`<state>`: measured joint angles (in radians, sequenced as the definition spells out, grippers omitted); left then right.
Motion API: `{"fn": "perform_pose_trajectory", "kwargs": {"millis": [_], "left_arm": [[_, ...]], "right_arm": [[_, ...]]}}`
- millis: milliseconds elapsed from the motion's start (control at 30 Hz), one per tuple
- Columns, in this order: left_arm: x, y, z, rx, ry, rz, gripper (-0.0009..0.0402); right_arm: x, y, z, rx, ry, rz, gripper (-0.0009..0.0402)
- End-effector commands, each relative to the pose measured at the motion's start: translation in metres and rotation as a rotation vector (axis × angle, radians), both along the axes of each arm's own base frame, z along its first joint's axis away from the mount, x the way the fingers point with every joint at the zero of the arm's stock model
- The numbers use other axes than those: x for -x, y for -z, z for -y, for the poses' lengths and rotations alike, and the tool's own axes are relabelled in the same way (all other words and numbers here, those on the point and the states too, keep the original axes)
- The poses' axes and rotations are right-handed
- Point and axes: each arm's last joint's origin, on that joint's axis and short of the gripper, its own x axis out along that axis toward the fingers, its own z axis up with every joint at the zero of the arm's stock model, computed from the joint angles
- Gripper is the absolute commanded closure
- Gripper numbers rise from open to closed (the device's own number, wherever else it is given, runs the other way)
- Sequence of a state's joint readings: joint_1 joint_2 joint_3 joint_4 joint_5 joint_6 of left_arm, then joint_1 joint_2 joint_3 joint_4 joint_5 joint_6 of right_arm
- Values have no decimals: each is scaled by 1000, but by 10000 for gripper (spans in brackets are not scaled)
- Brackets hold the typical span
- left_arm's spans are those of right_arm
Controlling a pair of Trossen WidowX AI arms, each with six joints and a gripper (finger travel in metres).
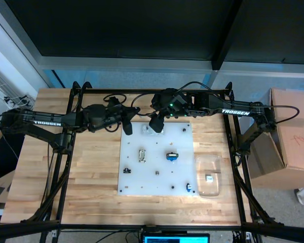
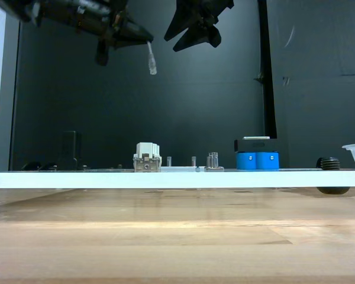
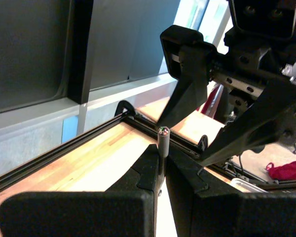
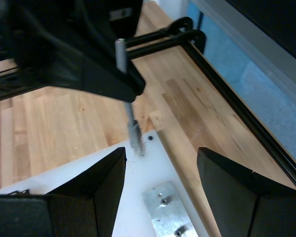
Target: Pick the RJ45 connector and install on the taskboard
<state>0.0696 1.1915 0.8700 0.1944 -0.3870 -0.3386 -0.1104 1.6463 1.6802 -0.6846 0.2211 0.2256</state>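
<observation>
RJ45 connector is off the board and in the air. We see it hanging plug-down on a short stub of cable, pinched in the left gripper, whose fingers are closed on the cable above the plug. In the left wrist view the cut end of that cable stands up between the closed fingers of the left gripper. From the right wrist view we see the clear plug dangling over the far-left corner of the white taskboard, not touching it as far as we can tell.

From the high view we place the left gripper at the taskboard's far-left corner, with its arm reaching in over the wooden table. The right gripper hovers just beside it over the board's far edge, near a small metal plate. Its jaws are spread wide and hold nothing. In the low view we see both fingers of the right gripper splayed, well above the board and apart from the plug.

On the taskboard we make out a pale grey socket block and a blue part — both seated and well below the hanging plug. A clear plastic tray lies on the table beside the board's right edge.
</observation>
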Motion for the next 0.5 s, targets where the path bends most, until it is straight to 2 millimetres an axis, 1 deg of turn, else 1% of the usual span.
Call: {"fn": "perform_pose_trajectory", "kwargs": {"millis": [33,200,333,500], "left_arm": [[-11,-7,0,18,0,-35,394],[-28,-13,-1,35,0,-93,394],[-40,-16,-1,37,0,-127,394],[-46,-21,-2,36,-1,-134,394]], "right_arm": [[-3,4,1,-12,20,-17,192],[-11,10,2,-12,23,-34,193],[-10,11,2,-27,36,-38,193],[-8,14,4,-38,59,-68,199]]}}
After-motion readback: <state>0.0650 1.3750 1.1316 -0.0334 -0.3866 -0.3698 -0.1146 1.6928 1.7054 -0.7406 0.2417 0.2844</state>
